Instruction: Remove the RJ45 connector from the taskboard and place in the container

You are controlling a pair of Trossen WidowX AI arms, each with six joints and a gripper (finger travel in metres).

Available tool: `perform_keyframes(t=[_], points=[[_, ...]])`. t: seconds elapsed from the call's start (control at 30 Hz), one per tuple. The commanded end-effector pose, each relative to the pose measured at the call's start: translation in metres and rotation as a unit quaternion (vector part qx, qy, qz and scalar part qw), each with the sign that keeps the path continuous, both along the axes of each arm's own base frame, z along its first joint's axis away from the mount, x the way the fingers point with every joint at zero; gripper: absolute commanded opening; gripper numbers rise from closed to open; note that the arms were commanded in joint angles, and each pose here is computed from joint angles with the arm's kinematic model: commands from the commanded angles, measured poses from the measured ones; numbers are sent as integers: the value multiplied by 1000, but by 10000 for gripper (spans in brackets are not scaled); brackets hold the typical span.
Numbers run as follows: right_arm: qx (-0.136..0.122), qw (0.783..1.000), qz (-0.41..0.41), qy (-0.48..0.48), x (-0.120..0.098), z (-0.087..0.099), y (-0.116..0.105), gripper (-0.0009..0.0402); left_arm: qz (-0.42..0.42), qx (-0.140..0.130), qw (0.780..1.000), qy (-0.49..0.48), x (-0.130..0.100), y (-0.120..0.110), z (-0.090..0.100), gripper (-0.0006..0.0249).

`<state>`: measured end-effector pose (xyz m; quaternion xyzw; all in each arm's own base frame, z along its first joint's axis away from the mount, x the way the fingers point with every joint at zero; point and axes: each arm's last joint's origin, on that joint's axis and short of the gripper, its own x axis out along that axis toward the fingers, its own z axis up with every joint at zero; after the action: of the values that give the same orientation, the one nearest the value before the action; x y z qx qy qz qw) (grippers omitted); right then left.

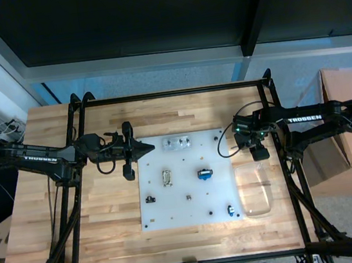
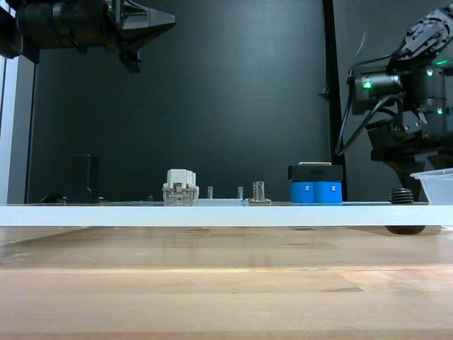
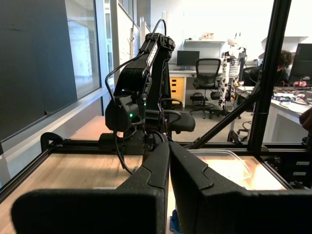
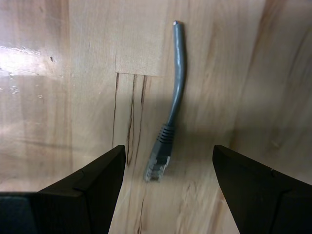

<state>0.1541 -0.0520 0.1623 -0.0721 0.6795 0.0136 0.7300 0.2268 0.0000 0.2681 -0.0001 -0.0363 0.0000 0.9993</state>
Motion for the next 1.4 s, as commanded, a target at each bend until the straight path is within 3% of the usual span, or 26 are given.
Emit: perform_keyframes(t=[0.03,0.47,0.7,1.0,1.4], points=[[0,1000,12,3,-2,-6,1,249,0,0,1000,0,0,0,0,0],[-3,999,37,3,-8,-21,3,249,0,0,1000,0,0,0,0,0],[3,1000,31,4,-10,-22,0,225,0,0,1000,0,0,0,0,0],[9,1000,29,2,-11,-22,-2,147,0,0,1000,0,0,0,0,0],[6,999,32,7,-12,-22,-2,-4,0,0,1000,0,0,0,0,0]])
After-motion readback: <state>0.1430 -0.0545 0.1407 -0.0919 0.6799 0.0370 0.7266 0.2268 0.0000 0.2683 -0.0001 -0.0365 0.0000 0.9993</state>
